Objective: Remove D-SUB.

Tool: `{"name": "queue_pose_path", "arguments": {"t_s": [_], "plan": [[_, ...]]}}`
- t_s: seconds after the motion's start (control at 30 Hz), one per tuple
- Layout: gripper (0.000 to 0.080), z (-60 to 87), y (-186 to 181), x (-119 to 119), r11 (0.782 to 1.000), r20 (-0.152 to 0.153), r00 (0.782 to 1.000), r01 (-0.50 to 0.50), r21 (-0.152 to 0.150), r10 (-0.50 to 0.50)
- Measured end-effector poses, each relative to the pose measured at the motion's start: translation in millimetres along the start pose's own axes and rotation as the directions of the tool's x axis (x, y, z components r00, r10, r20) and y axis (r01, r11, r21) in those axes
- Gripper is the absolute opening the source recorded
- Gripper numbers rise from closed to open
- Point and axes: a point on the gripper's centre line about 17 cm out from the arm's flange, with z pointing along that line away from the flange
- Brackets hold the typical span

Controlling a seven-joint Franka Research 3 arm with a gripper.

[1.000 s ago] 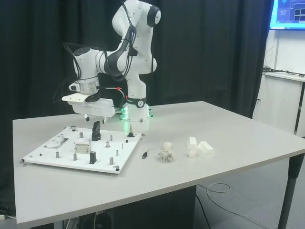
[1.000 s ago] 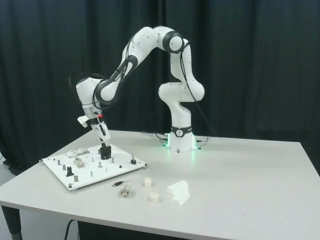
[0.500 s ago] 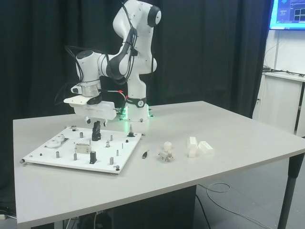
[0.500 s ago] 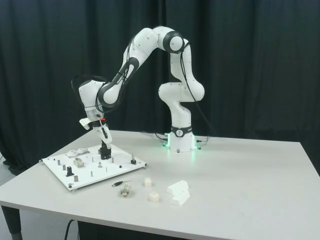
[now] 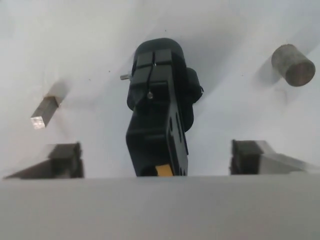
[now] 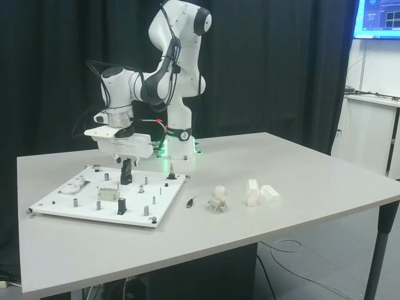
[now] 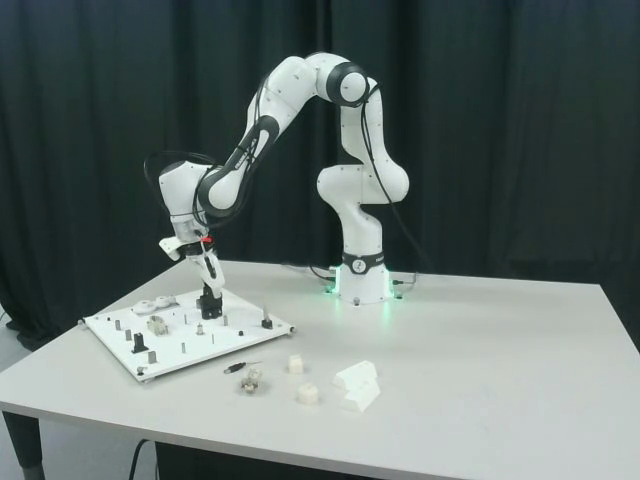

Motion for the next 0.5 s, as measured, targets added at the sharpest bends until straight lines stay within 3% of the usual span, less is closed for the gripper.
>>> {"name": "queue_pose_path", "arguments": {"t_s": [0.27,0.3,0.47,0.5], "plan": [[0.0703,-0.9,-1.4,3.0,1.000,-0.011,1.000,0.007,-0.004,-0.007],[0.0364,-1.0,-1.5,3.2,1.000,-0.011,1.000,0.008,-0.004,-0.008],[0.0364,-1.6,1.9,4.7,1.000,-0.016,1.000,0.019,-0.015,-0.019],[0.0204,-1.8,3.4,4.9,0.999,-0.017,0.999,0.031,-0.020,-0.031]]}}
